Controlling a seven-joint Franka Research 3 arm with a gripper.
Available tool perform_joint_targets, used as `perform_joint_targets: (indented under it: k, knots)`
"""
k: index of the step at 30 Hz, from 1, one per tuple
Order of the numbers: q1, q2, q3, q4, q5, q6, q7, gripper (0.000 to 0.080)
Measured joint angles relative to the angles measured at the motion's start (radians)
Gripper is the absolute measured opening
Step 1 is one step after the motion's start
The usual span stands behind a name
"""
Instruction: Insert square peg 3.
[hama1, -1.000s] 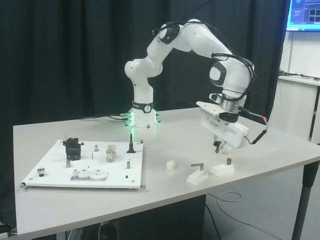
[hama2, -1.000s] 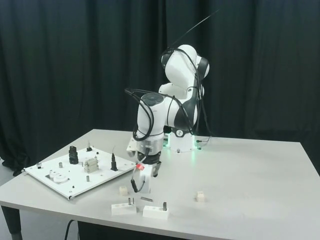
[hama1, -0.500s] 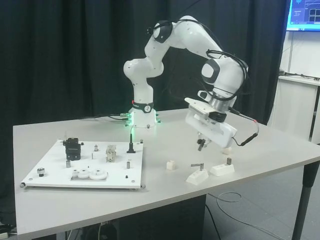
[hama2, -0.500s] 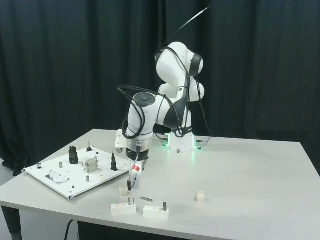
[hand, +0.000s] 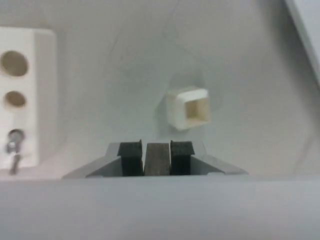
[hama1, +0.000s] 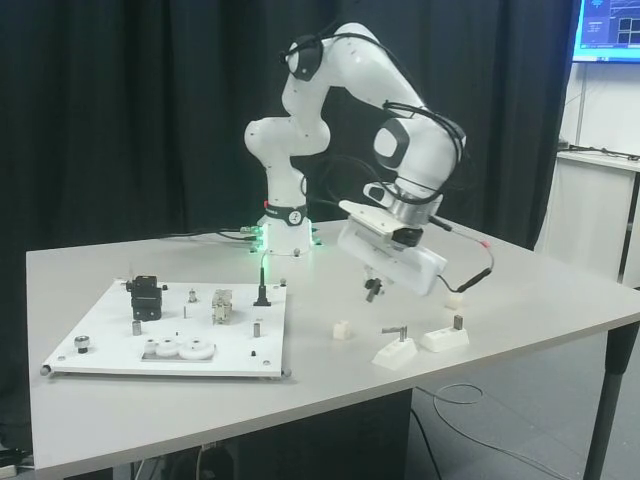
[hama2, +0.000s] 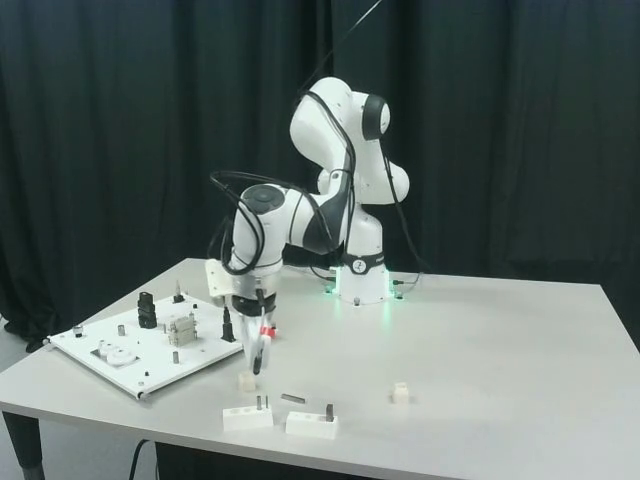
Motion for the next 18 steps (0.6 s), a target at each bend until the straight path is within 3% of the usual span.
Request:
perform_joint_targets:
  k: [9, 18]
  knots:
    - [-0.035, -0.045, -0.009, -0.076, -0.025, 0.038, -0.114, 0.0116]
    - [-0.076, -0.101, -0.034, -0.170, -0.026, 0.136, -0.303, 0.0116]
